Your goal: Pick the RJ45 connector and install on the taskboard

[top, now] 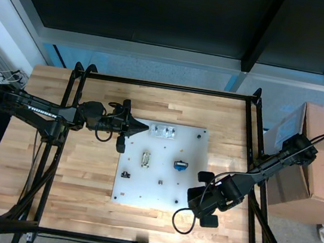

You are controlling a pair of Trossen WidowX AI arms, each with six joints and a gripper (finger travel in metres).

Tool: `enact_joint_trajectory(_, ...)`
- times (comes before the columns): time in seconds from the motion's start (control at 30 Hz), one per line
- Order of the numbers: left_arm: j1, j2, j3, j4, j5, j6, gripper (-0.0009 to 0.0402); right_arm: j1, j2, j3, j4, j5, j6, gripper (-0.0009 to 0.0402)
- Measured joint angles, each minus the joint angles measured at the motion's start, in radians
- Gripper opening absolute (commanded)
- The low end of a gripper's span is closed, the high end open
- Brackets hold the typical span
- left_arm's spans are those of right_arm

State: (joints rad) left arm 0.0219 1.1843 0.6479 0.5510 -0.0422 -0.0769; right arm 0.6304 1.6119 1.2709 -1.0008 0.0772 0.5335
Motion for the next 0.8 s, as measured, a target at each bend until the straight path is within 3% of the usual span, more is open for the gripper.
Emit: enact_joint_trajectory(0.8, 0.0, 0.0, 0.0, 0.0, 0.0, 0.0, 0.0, 0.024, 0.032, -0.005, 0.011, 0.029, 0.035, 0.0)
